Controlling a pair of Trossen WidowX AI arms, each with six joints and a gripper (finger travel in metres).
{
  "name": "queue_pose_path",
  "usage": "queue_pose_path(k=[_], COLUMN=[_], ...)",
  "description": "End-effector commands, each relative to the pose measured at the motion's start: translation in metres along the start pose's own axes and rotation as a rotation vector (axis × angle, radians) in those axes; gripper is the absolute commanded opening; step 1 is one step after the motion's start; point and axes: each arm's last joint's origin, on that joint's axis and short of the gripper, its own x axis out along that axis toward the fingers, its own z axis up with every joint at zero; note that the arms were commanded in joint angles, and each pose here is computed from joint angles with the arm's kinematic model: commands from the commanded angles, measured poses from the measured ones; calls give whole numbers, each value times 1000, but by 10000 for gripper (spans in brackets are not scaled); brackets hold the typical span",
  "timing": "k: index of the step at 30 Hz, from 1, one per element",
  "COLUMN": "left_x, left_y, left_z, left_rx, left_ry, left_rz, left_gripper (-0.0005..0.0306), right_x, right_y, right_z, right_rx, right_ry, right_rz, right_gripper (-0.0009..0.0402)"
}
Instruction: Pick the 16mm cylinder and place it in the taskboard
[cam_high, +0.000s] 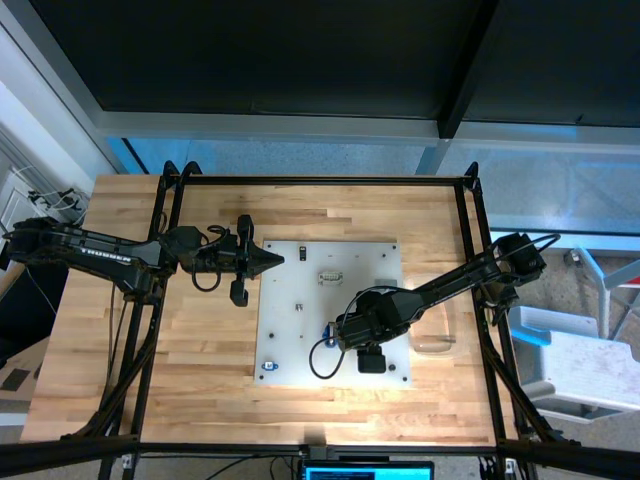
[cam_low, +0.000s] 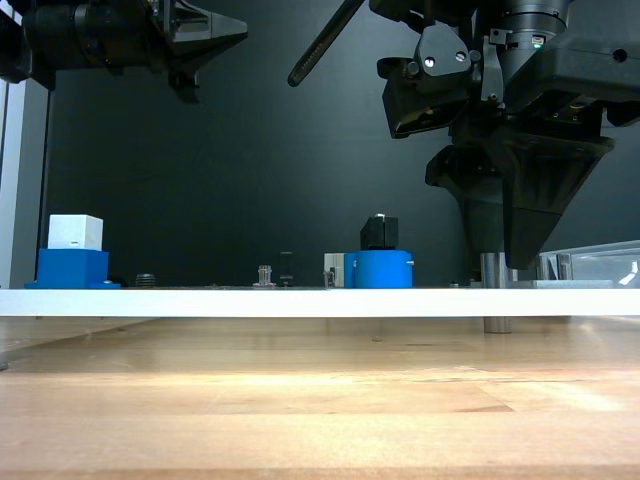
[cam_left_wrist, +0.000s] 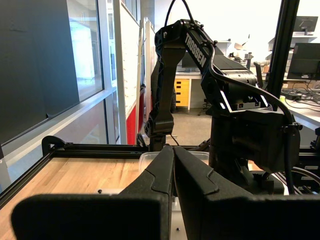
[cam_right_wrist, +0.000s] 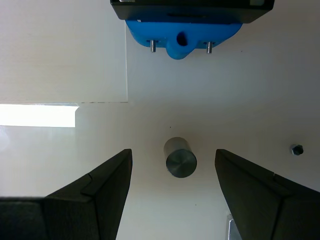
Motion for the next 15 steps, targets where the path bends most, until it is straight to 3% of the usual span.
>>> queue_pose_path(k=[1, 15], left_x=[0, 0], left_y=[0, 0], left_z=[0, 0], left_rx=[0, 0], left_ry=[0, 0], left_rz=[0, 0], left_gripper=[0, 0], right_x=[0, -2], right_y=[0, 0], right_z=[0, 0], right_rx=[0, 0], right_ry=[-1, -5], right_rz=[0, 2], right_gripper=[231, 231])
